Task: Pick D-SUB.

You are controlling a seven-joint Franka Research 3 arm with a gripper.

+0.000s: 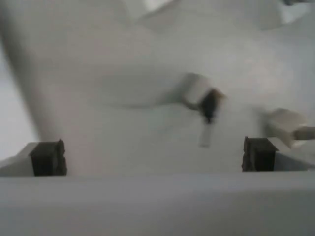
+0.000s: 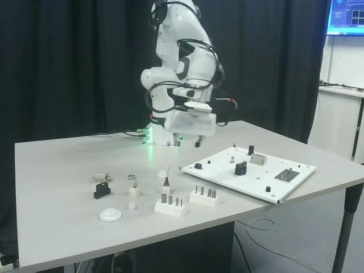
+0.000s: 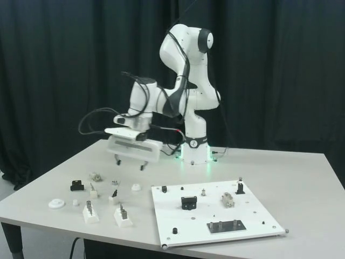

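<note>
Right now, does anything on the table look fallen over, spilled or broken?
Nothing stands out. The small parts sit apart on the grey table, the white board lies flat, and the gripper hangs open above them, holding nothing.

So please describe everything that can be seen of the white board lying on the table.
The white board is a flat, square-looking plate lying on the grey table, near its front edge and turned a little askew to it. Small parts stand on it: a black block, a grey metal-looking piece, a dark plate with pins and several small black knobs. The gripper hangs in the air beside it, not touching.
</note>
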